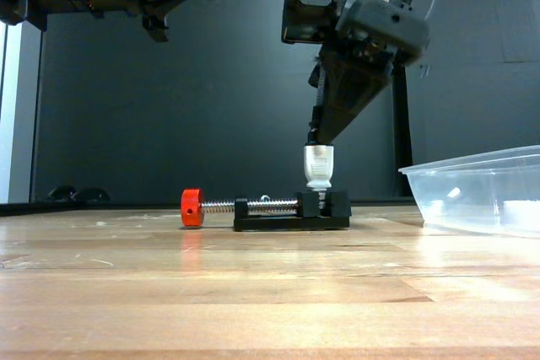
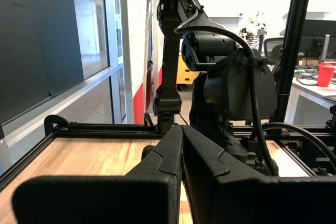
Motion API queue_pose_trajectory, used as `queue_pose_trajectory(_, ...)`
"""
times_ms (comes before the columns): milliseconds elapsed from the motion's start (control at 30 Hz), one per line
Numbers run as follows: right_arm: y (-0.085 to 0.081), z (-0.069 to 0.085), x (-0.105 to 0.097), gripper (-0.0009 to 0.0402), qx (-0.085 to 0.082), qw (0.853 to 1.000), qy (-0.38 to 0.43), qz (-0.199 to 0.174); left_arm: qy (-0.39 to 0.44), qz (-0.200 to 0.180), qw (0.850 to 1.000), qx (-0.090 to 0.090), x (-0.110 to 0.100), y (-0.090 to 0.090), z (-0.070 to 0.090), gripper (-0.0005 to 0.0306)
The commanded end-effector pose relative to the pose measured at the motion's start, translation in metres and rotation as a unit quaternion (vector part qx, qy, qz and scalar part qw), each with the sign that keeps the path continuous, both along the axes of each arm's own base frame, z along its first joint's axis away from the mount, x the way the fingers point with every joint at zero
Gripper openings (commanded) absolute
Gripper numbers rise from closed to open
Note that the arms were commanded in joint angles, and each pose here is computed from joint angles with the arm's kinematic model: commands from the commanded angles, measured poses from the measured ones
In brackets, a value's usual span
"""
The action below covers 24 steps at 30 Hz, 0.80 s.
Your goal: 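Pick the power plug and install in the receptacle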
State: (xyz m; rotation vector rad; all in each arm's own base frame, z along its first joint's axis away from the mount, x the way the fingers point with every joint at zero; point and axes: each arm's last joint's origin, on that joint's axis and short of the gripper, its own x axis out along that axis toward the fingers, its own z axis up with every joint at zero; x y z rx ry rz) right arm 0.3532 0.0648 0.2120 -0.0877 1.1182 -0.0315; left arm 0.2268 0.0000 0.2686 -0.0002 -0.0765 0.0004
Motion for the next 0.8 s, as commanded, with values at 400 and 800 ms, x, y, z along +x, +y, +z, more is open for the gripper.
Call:
queue_pose_trajectory(400,-0.002,0.047,-0.008,0.0159,0.007,0.998,-0.056,-0.005,0.0,0.0,1.0,0.0,0.0,0.0,0.0,0.0)
queue_pose_trajectory(800,-0.004,0.06,-0.021,0.0169,0.007,0.999,-0.05,-0.006,0.0,0.0,1.0,0.0,0.0,0.0,0.0,0.0)
